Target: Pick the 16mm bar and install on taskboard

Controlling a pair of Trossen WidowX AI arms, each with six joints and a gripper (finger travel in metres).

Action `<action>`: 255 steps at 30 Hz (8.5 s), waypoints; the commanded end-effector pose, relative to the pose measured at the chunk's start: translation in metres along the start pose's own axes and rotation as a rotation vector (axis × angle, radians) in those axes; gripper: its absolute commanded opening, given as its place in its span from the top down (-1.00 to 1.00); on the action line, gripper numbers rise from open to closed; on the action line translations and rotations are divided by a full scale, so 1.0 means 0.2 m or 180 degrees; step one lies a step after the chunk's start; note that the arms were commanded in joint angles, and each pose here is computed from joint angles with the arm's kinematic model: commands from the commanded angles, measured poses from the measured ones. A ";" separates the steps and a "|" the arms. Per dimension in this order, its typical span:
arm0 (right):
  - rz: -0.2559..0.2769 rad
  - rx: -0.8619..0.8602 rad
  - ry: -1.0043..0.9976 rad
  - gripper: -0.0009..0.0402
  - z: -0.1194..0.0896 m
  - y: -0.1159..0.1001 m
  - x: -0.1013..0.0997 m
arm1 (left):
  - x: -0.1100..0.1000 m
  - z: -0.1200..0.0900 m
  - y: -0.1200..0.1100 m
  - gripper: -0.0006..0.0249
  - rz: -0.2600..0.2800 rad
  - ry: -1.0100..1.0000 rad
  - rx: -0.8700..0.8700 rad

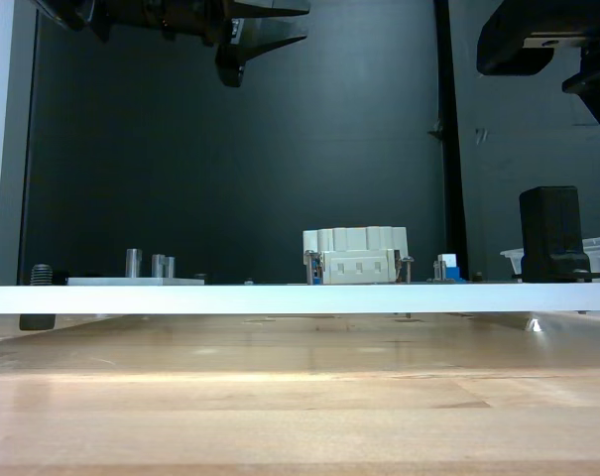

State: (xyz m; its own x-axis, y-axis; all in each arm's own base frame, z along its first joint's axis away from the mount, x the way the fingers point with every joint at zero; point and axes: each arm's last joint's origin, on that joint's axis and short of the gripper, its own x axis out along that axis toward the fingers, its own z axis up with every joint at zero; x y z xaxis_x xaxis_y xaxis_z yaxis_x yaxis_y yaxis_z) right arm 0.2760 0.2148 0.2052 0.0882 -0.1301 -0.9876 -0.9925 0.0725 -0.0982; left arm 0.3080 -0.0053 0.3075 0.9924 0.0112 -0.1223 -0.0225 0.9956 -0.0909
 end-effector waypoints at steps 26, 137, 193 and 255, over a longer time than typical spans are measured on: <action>-0.0173 0.0237 -0.0297 0.33 -0.12 0.07 -0.22 | 0.00 0.00 0.00 -0.16 -0.0001 0.0000 0.0001; -0.3319 0.4395 -0.4140 0.96 -1.09 0.23 -0.36 | 0.00 0.00 0.00 -0.16 0.0000 -0.0002 0.0001; -0.3349 0.4373 -0.4184 0.96 -1.09 0.23 -0.37 | 0.00 0.04 -0.02 0.93 -0.0166 -0.0251 0.0281; -0.3364 0.4318 -0.4112 0.96 -1.09 0.23 -0.37 | -0.17 -0.06 -0.01 0.96 0.0080 -0.0490 0.0126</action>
State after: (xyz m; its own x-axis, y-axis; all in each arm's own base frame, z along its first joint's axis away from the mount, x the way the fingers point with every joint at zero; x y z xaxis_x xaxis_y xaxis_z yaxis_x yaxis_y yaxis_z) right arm 0.2048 0.0122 0.2995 0.9978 -0.0595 0.0281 0.0580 0.9970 0.0510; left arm 0.2725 -0.0085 0.3005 0.9989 0.0431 0.0181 -0.0422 0.9981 -0.0459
